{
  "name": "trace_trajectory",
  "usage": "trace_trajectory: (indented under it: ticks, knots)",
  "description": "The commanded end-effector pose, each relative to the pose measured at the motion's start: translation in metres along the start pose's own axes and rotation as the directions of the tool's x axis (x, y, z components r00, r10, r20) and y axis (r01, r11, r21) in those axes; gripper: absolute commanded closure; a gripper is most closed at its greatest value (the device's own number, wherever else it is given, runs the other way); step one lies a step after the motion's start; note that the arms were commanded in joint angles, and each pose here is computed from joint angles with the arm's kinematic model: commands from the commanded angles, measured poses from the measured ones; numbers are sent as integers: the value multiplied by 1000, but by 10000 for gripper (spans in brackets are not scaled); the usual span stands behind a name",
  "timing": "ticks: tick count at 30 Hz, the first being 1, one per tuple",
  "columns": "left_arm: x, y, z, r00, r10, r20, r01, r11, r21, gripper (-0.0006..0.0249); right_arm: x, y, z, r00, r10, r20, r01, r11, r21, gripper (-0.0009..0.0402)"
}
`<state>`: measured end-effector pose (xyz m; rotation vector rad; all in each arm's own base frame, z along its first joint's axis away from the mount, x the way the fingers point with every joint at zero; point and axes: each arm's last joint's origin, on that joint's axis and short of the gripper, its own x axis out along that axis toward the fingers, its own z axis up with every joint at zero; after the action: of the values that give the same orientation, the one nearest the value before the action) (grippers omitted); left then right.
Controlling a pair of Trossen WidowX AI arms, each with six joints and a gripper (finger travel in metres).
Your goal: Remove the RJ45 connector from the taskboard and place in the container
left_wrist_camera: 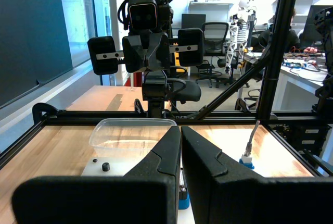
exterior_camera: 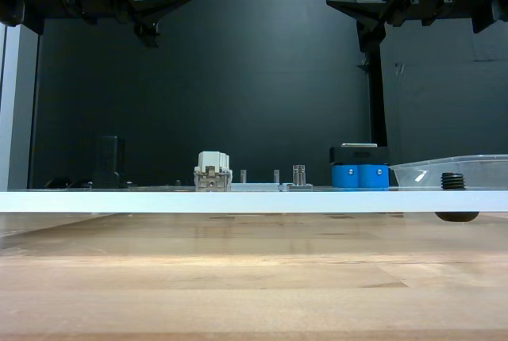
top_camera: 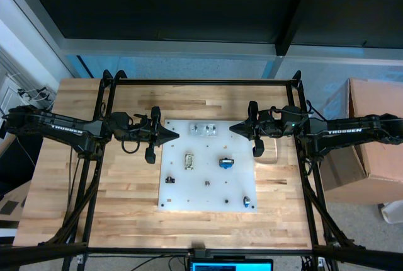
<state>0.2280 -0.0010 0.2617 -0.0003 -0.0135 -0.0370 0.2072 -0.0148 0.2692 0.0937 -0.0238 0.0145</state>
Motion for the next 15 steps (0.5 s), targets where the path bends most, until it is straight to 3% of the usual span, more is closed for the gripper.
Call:
trace_trajectory:
  ticks: [1,15]
  knots:
    - [0,0,0,1000,0,1,0,1000,0,243,0,0,0,1000,1,0,-1,1000,0,393]
    - [0,0,0,1000,0,1,0,1000,0,243,2,2,5,1000,5,-24,-5,1000,24,394]
